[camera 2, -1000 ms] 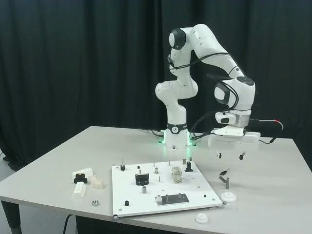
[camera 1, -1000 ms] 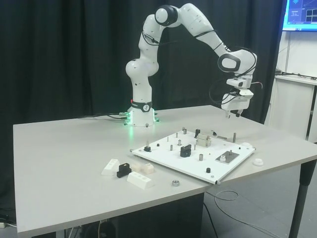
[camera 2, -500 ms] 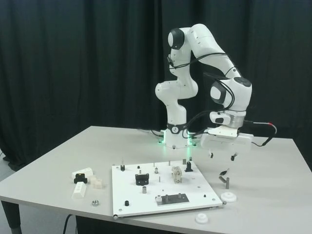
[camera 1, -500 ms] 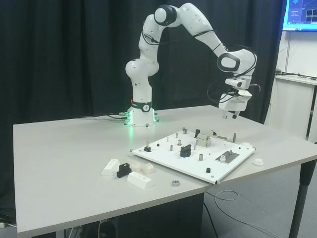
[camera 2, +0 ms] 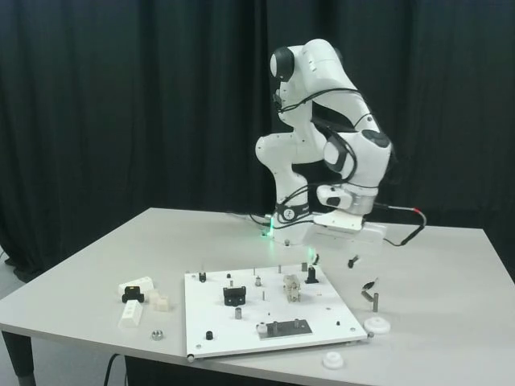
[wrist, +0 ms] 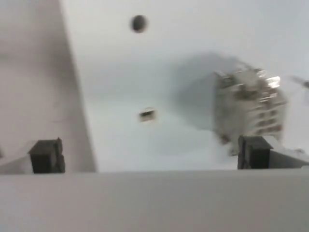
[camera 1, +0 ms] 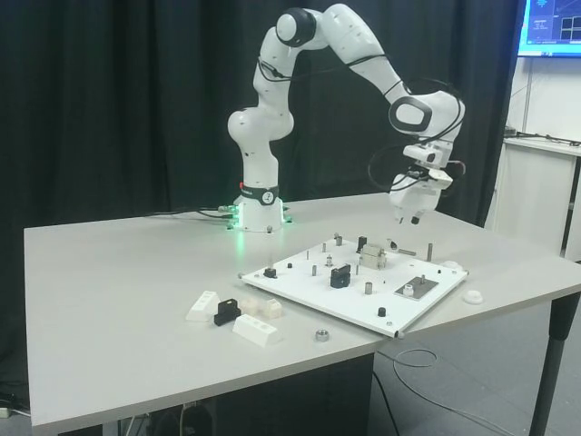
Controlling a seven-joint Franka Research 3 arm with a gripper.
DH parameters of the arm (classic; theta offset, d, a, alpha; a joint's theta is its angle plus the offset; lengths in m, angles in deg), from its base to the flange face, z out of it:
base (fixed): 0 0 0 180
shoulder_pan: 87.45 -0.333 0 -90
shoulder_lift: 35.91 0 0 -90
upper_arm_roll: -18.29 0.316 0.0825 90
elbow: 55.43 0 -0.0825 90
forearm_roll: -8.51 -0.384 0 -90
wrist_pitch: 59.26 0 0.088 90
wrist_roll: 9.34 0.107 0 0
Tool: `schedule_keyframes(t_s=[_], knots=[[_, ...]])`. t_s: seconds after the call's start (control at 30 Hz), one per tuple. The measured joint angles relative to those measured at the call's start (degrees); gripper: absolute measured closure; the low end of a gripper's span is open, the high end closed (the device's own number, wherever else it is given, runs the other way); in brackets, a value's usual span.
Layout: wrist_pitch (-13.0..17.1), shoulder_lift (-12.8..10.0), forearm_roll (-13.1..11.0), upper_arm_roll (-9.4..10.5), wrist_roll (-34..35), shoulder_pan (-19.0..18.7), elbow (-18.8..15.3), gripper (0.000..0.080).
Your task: Remove waterproof.
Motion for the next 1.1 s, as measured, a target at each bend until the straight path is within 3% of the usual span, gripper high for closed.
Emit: schedule_keyframes(t_s=[0.4, 0.67, 1.1], knots=[[-0.17, -0.02, -0.08, 0.06, -13.11, 6.62, -0.3, 0.0003], [0.07, -0.07, -0.64, 0.13, -17.34, 8.93, -1.88, 0.0003], [4.37, -0.34, -2.41, 0.15, -21.16, 10.89, -5.36, 0.0003]])
